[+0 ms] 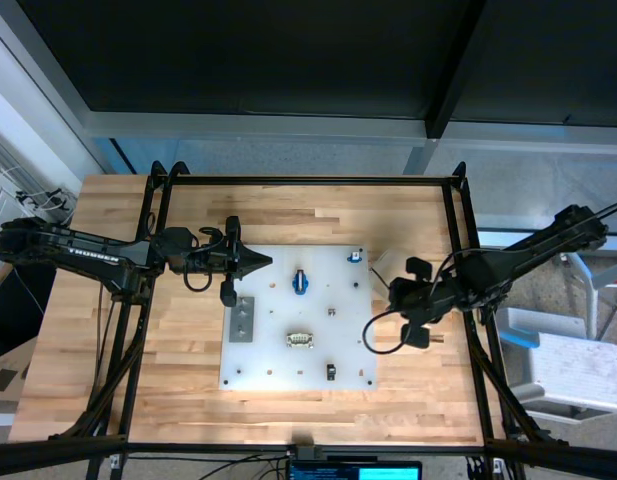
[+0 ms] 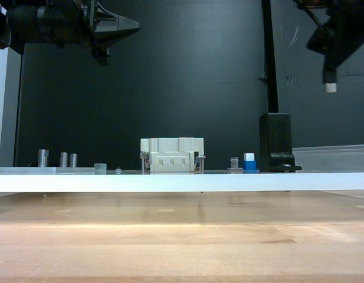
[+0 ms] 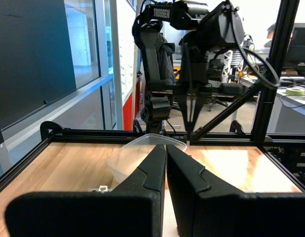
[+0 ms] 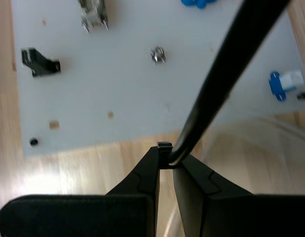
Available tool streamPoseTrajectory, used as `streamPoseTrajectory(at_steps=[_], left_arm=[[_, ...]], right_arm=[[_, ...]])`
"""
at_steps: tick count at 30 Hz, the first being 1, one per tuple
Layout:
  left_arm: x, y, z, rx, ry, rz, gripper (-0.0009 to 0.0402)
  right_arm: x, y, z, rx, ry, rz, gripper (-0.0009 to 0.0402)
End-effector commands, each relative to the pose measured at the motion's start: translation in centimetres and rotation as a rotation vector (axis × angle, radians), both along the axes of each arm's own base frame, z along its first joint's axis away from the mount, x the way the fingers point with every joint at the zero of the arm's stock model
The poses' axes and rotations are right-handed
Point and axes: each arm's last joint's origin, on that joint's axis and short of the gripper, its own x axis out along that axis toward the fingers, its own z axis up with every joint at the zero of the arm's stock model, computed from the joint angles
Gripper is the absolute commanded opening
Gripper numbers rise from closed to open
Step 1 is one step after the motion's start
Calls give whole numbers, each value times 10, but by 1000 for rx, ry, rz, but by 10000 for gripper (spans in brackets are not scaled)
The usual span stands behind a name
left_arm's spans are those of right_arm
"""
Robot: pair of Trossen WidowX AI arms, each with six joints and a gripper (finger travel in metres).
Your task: Remove the USB connector from the USB hub and place in the container
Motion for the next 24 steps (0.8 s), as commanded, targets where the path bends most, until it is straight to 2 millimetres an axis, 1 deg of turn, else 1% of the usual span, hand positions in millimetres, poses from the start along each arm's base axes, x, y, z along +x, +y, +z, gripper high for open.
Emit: streamPoseTrajectory(at_steps=[1, 8, 14, 20, 24], left_arm=[[0, 0, 0, 0, 0, 0, 1], [0, 0, 0, 0, -1, 0, 1], [0, 0, 0, 0, -1, 0, 1], [0, 0, 0, 0, -1, 0, 1], [0, 0, 0, 0, -1, 0, 1]], right_arm=[[-9, -5, -2, -1, 20, -22, 0], [-22, -17, -7, 20, 43, -108, 0], [-28, -26, -12, 31, 77, -180, 0], [-34, -31, -26, 78, 141, -250, 0], [-38, -35, -32, 98, 149, -315, 0]])
